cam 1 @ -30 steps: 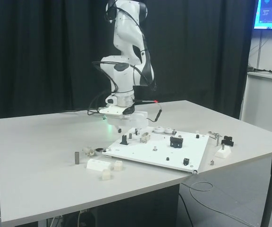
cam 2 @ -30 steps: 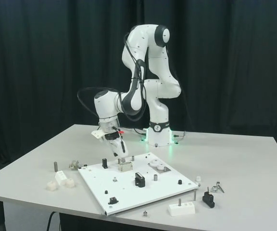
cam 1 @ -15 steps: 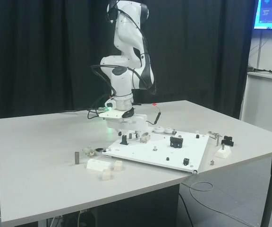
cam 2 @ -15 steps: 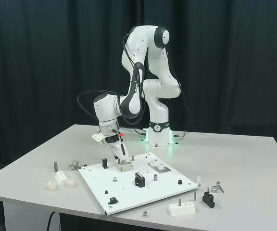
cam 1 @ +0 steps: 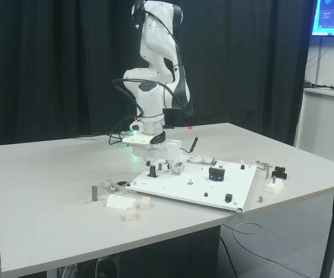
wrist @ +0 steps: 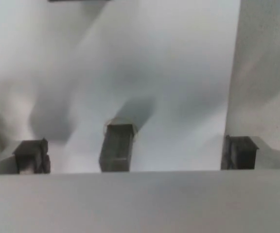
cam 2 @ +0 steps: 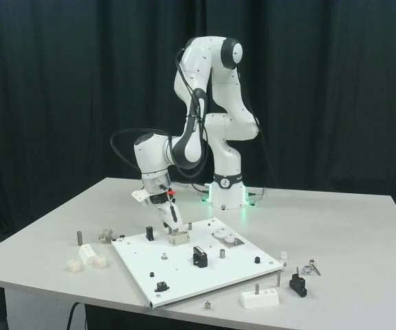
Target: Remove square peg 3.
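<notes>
- This is a robotics lab or test cell, not a home or a shop.
- Black curtains close off the space behind the setup.
- A white Franka arm is bolted to a bare grey bench.
- A white assembly board studded with small pegs and fixtures lies on the bench, with loose white blocks beside it.
- A monitor hangs high on the wall above a white cabinet.
- Cables trail under the bench.
</notes>
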Controlling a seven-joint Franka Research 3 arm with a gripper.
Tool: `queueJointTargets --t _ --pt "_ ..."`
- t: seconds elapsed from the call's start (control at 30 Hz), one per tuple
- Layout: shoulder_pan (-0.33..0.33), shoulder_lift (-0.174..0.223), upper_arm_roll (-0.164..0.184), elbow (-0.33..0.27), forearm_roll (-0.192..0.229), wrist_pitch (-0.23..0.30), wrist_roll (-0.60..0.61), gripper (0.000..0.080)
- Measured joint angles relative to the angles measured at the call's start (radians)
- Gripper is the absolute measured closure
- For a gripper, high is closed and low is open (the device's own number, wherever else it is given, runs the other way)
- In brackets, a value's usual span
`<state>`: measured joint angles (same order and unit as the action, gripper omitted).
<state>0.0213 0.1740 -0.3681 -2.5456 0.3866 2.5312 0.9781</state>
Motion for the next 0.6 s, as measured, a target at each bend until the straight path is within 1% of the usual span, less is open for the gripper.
queueJointTargets --t 0.23,0.5,0.6 --pt "0.01 -0.012 0.0 0.005 -0.009 0.002 0.0 0.0003" --pt "0.019 -0.024 -0.001 0.006 -0.047 0.005 -0.001 0.0003" --pt "0.019 -0.025 -0.001 0.006 -0.055 0.007 -0.001 0.0003"
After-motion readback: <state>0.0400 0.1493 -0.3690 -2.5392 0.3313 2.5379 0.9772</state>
